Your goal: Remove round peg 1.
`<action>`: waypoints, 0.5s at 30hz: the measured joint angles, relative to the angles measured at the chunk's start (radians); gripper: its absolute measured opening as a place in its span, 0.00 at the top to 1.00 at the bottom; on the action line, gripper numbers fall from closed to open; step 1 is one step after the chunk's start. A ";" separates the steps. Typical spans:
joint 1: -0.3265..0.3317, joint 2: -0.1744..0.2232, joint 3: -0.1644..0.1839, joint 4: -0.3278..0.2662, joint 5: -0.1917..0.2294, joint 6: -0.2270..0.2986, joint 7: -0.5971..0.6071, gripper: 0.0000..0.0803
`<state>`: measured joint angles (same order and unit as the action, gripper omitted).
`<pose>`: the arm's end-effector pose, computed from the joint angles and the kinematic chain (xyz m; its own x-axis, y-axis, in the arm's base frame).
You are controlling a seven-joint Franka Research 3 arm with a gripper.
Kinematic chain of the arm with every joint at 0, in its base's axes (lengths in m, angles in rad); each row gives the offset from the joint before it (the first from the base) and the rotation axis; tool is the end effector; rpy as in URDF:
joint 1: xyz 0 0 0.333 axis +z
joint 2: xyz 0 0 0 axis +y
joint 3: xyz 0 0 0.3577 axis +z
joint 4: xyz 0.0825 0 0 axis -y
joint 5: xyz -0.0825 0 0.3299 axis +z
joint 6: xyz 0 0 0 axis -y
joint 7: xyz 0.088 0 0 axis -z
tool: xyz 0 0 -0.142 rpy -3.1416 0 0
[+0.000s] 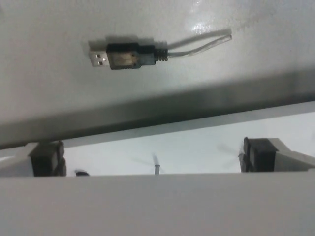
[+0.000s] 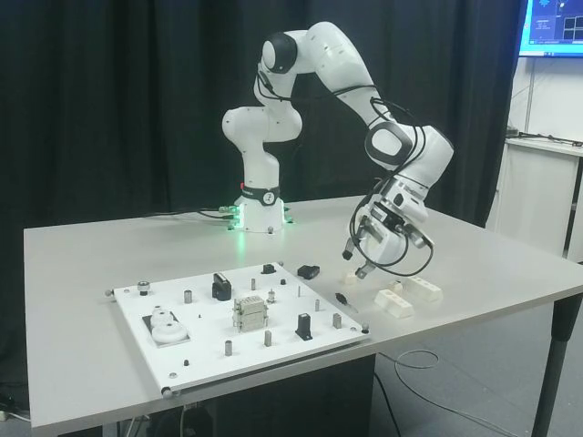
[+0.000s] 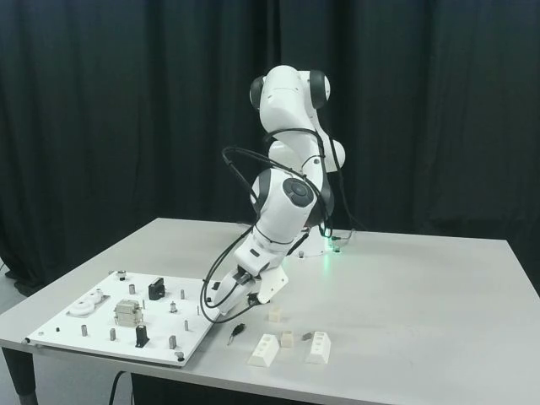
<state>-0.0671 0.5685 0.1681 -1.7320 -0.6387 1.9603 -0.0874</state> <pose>0.6141 -0.0080 0.2816 0.8301 0.3956 -0.3929 0.5308 -0.7764 0.3398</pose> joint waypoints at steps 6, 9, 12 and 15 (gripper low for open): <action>-0.008 -0.002 0.000 -0.006 0.002 0.019 0.000 0.00; -0.011 -0.003 0.000 -0.009 0.003 0.025 0.000 0.00; -0.013 -0.006 0.000 -0.012 0.004 0.031 0.000 0.00; -0.015 -0.010 0.000 -0.016 0.004 0.034 0.001 0.00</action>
